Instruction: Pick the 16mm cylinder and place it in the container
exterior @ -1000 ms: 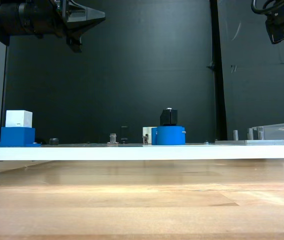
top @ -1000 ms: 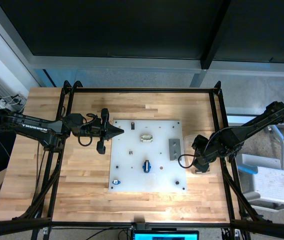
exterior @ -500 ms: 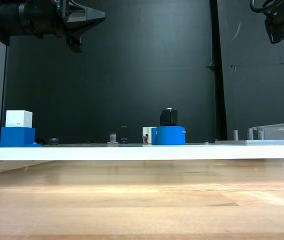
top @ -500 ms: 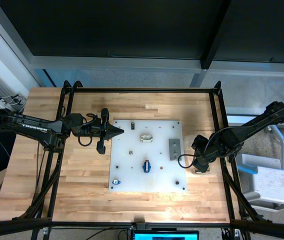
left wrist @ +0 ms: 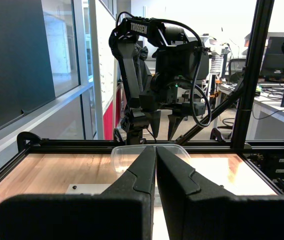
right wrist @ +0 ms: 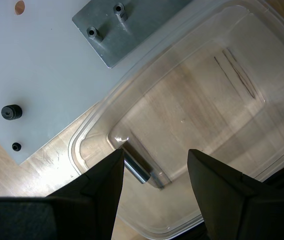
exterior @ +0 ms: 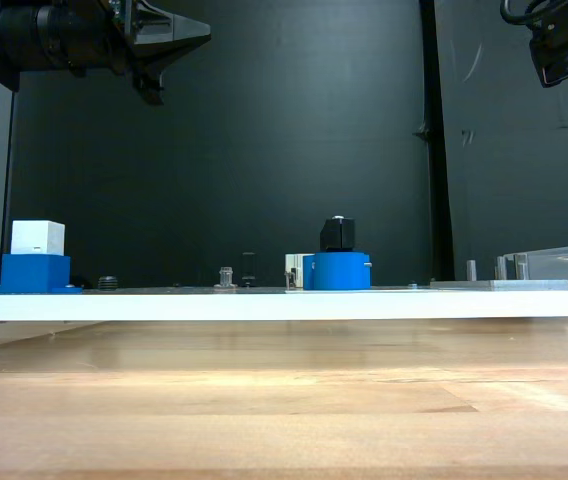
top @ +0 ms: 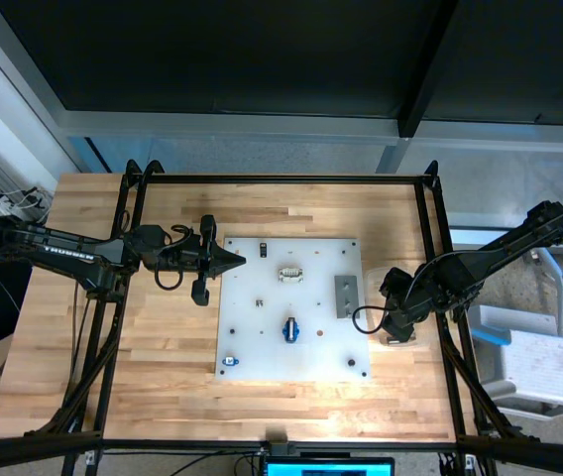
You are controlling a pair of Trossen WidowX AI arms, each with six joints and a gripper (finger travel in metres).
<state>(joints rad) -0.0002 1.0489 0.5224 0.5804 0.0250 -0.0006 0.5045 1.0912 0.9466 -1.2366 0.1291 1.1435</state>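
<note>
16mm cylinder lies, apparently loose, inside container; right gripper hovers above, jaws apart. Left gripper, jaws together, hangs at board edge.

the brand "trossen" is printed in white capitals on the left arm, at the high view's left, and on the right arm.
</note>
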